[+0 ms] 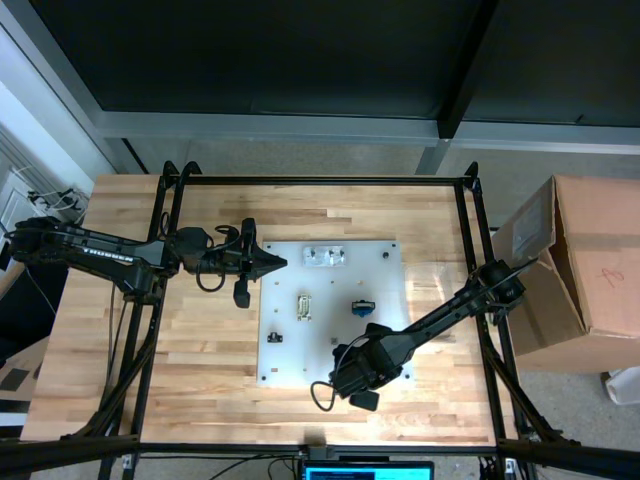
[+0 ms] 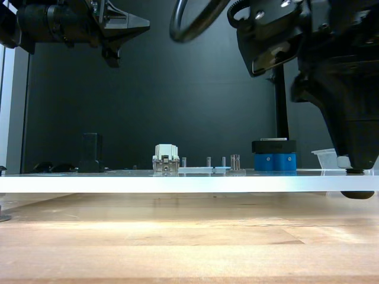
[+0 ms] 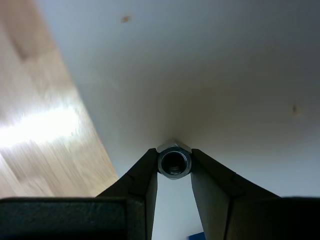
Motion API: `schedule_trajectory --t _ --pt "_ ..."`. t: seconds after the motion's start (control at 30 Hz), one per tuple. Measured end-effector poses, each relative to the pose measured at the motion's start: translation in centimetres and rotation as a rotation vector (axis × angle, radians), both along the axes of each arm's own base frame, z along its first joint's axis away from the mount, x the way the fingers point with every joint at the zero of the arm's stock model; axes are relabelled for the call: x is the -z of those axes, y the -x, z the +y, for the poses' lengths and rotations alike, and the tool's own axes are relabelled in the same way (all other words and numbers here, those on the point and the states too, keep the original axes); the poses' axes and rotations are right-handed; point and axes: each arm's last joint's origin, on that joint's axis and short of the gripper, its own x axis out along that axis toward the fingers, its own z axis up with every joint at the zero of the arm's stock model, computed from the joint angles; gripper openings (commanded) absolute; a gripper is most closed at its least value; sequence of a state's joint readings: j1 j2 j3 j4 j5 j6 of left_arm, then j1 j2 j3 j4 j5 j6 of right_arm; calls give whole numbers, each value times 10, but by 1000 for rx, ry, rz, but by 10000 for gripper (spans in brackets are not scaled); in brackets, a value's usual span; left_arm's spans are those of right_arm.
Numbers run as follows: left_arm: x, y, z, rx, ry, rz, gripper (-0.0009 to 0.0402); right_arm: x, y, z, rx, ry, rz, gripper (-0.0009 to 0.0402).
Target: Pick the M12 nut and place it on its threads and fasten
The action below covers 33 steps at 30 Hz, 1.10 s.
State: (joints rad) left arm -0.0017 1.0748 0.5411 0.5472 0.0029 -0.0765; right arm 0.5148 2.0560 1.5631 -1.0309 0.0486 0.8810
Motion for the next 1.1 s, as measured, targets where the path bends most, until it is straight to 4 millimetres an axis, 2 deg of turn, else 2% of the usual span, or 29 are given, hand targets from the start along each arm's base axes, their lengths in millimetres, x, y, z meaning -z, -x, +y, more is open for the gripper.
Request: schedule_trajectory --t 0.17,0.3,0.73,1.1 --pt "0 0 0 0 0 0 0 -1 0 0 273 -19 -8 0" --pt "0 0 0 0 0 0 0 -2 0 0 392 -30 -13 0" --pt "0 0 0 0 0 0 0 -2 0 0 568 -43 -20 0" --pt "0 0 0 0 0 0 0 -3 0 0 578 -44 -22 1"
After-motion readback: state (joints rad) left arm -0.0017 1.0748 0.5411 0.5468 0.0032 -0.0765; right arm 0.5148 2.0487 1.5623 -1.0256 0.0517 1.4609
